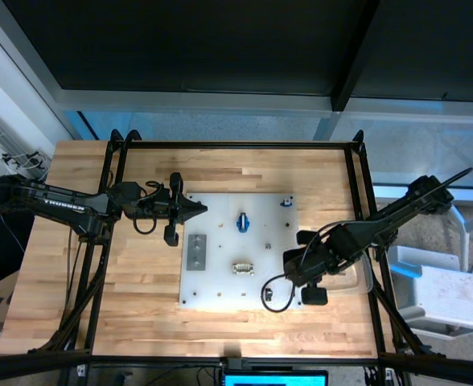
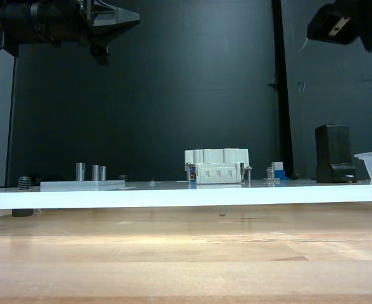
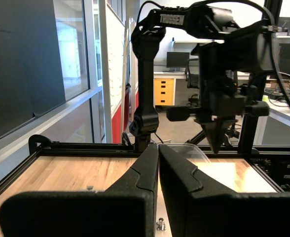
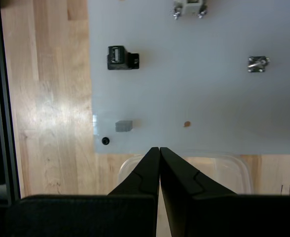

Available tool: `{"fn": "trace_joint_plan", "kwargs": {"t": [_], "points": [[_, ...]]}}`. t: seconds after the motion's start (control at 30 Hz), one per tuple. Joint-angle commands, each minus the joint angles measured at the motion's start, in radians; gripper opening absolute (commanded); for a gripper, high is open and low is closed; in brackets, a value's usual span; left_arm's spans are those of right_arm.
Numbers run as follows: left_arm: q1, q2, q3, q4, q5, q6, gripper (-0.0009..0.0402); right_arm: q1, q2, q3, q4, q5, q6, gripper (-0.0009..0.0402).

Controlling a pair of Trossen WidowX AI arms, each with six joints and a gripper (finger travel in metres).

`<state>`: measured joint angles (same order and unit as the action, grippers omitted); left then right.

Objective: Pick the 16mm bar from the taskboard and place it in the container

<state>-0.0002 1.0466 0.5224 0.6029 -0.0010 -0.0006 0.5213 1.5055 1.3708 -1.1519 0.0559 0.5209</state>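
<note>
The white taskboard (image 1: 236,277) lies mid-table with a grey block (image 1: 196,251), a blue knob (image 1: 242,222) and a metal connector (image 1: 242,268). Short metal bars (image 2: 80,171) stand upright at the board's left in the low view; I cannot tell which is the 16mm bar. The clear container (image 1: 357,280) sits against the board's right edge. My right gripper (image 4: 160,149) is shut and empty, hanging nose-down over the container's (image 4: 184,168) rim by the board (image 4: 194,98). My left gripper (image 3: 158,146) is shut and empty, level above the board's far left edge (image 1: 198,209).
A black frame (image 1: 236,145) rails the table's far and side edges. A black block (image 2: 333,153) stands on the board's right part in the low view. A small grey piece (image 4: 124,126) and a black fitting (image 4: 121,58) sit on the board near the container.
</note>
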Motion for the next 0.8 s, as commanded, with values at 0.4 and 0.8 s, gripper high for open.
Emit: {"fn": "trace_joint_plan", "kwargs": {"t": [0.4, 0.8], "points": [[0.000, 0.000, 0.000, 0.000, 0.000, 0.000, 0.0000, 0.031, 0.074, 0.058, -0.036, -0.006, 0.032, 0.0020], [0.000, 0.000, 0.000, 0.000, 0.000, 0.000, 0.0000, 0.043, 0.123, 0.056, -0.032, 0.002, 0.038, 0.0125]]}}
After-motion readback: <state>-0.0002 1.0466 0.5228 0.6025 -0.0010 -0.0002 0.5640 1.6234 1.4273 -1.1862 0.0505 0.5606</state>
